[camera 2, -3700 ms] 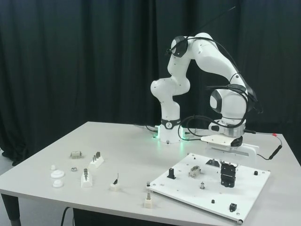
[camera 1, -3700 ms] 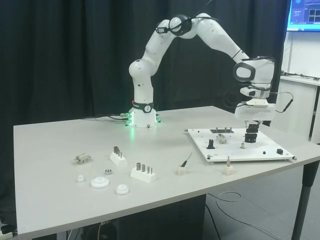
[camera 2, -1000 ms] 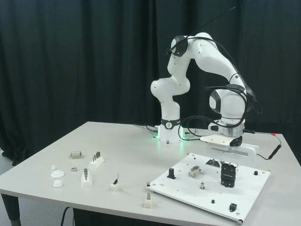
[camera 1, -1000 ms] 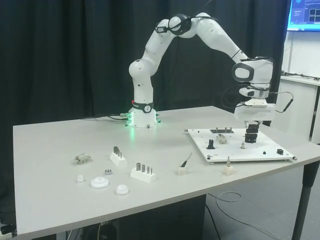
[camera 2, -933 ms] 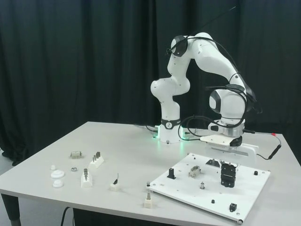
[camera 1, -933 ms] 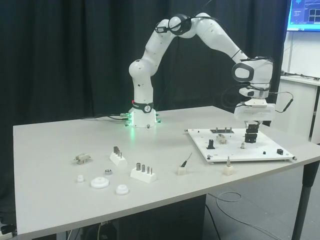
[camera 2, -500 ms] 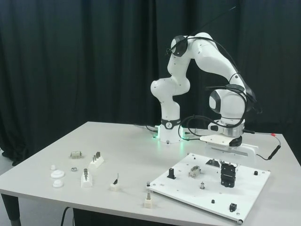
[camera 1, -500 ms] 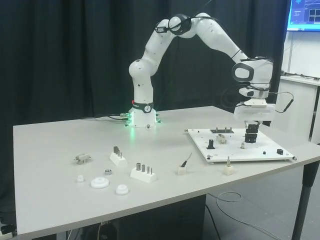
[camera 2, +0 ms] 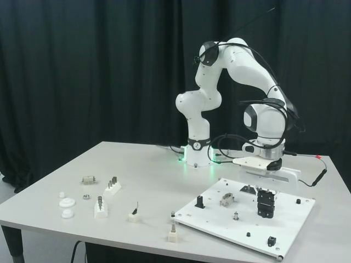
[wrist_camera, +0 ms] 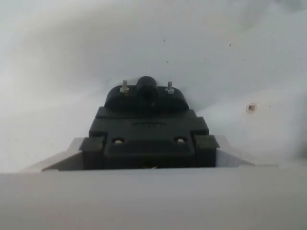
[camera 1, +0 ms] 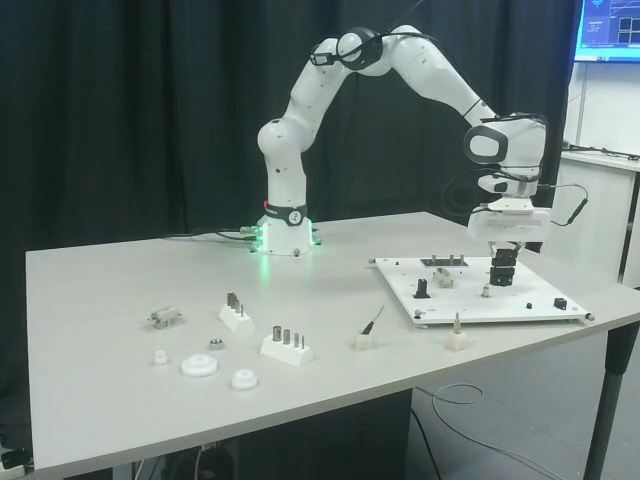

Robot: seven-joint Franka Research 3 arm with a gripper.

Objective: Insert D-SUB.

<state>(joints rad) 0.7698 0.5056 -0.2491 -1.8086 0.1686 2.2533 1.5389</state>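
One black D-SUB (wrist_camera: 147,127) under the end effector (camera 2: 266,204) — on white board (camera 2: 285,219).

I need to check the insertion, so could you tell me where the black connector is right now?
In both room views the black connector sits low over the white board, under the gripper, beside a small upright pin.

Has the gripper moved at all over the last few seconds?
Yes, slightly. The gripper has risen a little against the white board in the second room view, with the black connector between its fingers.
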